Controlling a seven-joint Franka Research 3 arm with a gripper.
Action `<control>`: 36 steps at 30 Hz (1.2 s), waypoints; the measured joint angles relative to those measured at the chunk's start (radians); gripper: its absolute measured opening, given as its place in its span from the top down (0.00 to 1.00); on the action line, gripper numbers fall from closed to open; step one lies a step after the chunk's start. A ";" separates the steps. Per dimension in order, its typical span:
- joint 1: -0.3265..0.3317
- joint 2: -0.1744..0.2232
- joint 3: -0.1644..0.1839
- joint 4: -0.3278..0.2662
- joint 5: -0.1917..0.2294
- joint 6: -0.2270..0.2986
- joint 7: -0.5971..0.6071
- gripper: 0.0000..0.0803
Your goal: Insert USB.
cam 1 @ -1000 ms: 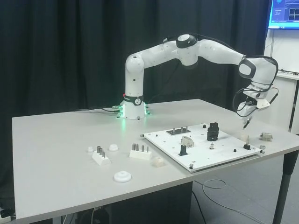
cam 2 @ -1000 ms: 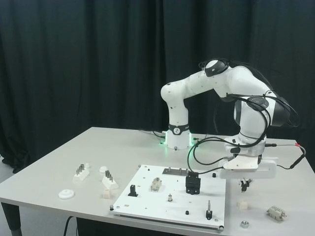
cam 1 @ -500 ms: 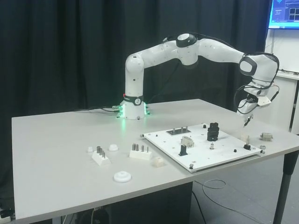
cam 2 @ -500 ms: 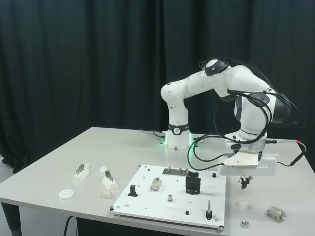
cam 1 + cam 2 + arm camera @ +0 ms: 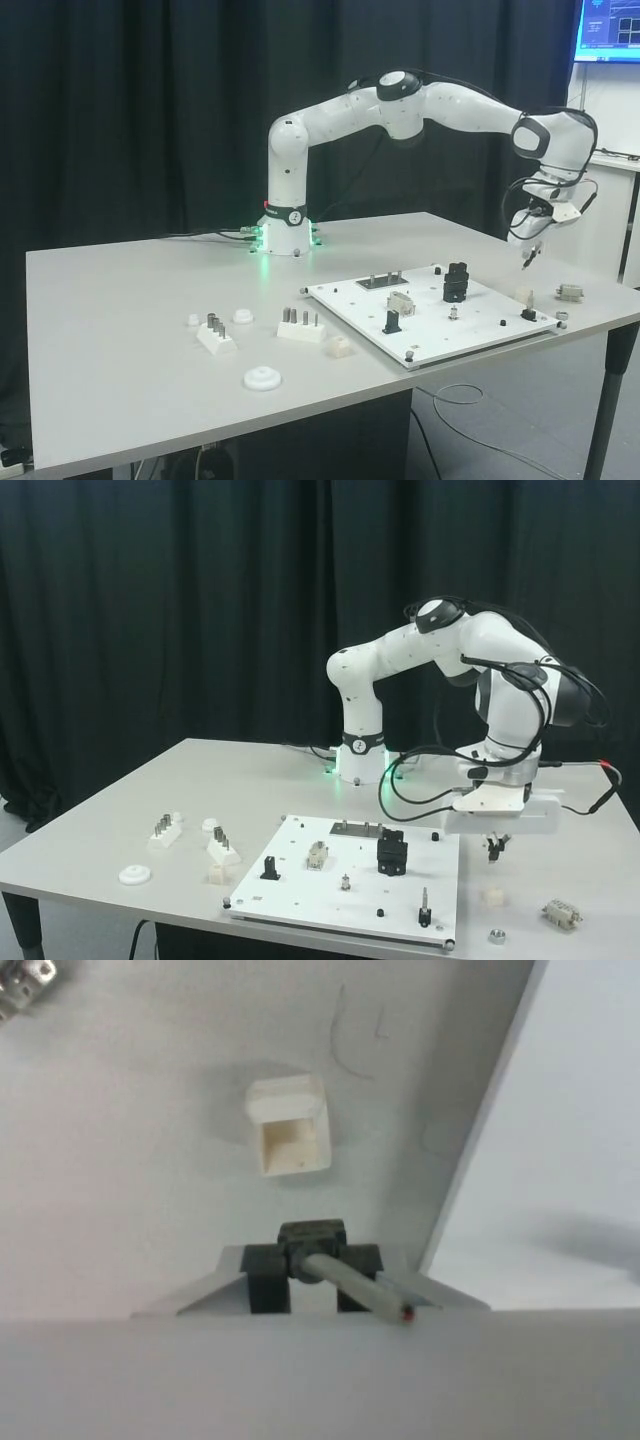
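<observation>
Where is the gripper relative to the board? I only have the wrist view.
Observer: The gripper, holding the USB plug, hangs above the grey table, just off the white board, not over it.
Operator: What on the board is closest?
Observer: A small black upright part at the board's near corner. A taller black block stands mid-board.
Operator: Any status light?
Observer: The arm's base glows green.
</observation>
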 joint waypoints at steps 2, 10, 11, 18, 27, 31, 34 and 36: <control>-0.001 0.000 -0.007 0.000 -0.002 -0.001 -0.015 0.88; -0.008 0.000 -0.047 0.001 -0.019 -0.018 -0.117 0.88; -0.010 0.000 -0.053 0.001 -0.022 -0.021 -0.132 0.88; -0.026 0.000 -0.094 0.005 -0.033 -0.046 -0.230 0.88; -0.059 0.000 -0.143 0.017 -0.036 -0.076 -0.339 0.88; -0.077 0.000 -0.163 0.021 -0.047 -0.080 -0.397 0.88; -0.090 0.000 -0.175 0.026 -0.064 -0.080 -0.451 0.88; -0.099 0.000 -0.181 0.031 -0.078 -0.080 -0.489 0.88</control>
